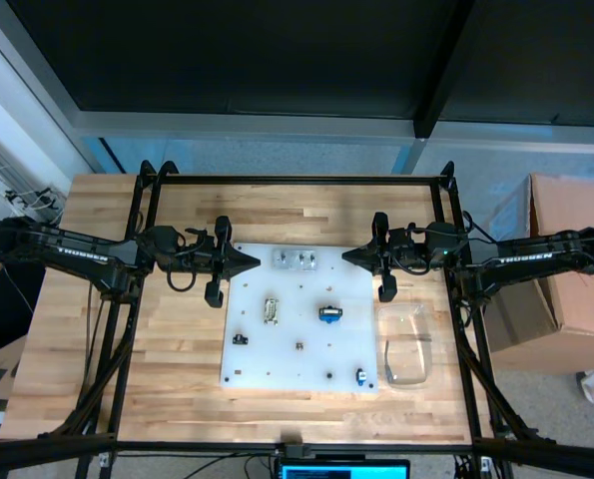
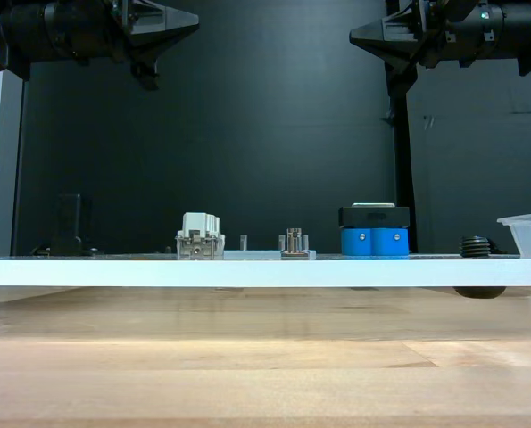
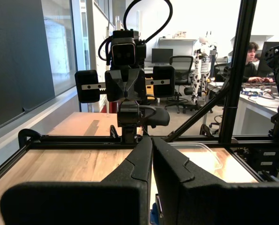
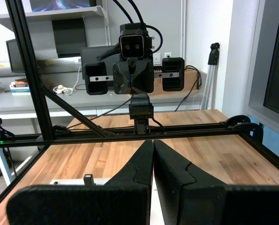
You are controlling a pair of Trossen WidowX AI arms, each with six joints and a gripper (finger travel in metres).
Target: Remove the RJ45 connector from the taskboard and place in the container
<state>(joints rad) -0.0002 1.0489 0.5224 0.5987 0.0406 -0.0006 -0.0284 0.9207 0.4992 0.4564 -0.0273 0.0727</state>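
Left gripper: the left gripper (image 1: 255, 260) hangs high above the far-left corner of the taskboard (image 1: 277, 371). Its fingers are pressed together and hold nothing.
Right gripper: the right gripper (image 1: 348, 256) hangs high above the taskboard's far-right corner. Its fingers are pressed together and hold nothing.
RJ45 connector: judged to be the pale grey block, the RJ45 connector (image 1: 272, 311) sits upright in its seat just left of the taskboard's centre, well clear of both grippers. The identification is not certain.
Container: the clear container (image 1: 406, 344) rests on the bench (image 1: 127, 349) just beside the taskboard's right edge, toward the near-right corner.
Risk, wrong part: a blue part (image 1: 329, 313) sits near the connector on its right. A descent offset to that side could take hold of the wrong thing.
Risk, closed approach: the fingers must spread before descent, or the tips would strike the connector's top.
Risk, extraction: a pull off the seat's axis could jam the connector or lift the taskboard with it.
Risk, arm clash: the grippers face each other across the taskboard. Both reaching for the centre could collide.
Risk, placement: a release over the rim, or from high above, could drop the connector onto the bench or shove the container.
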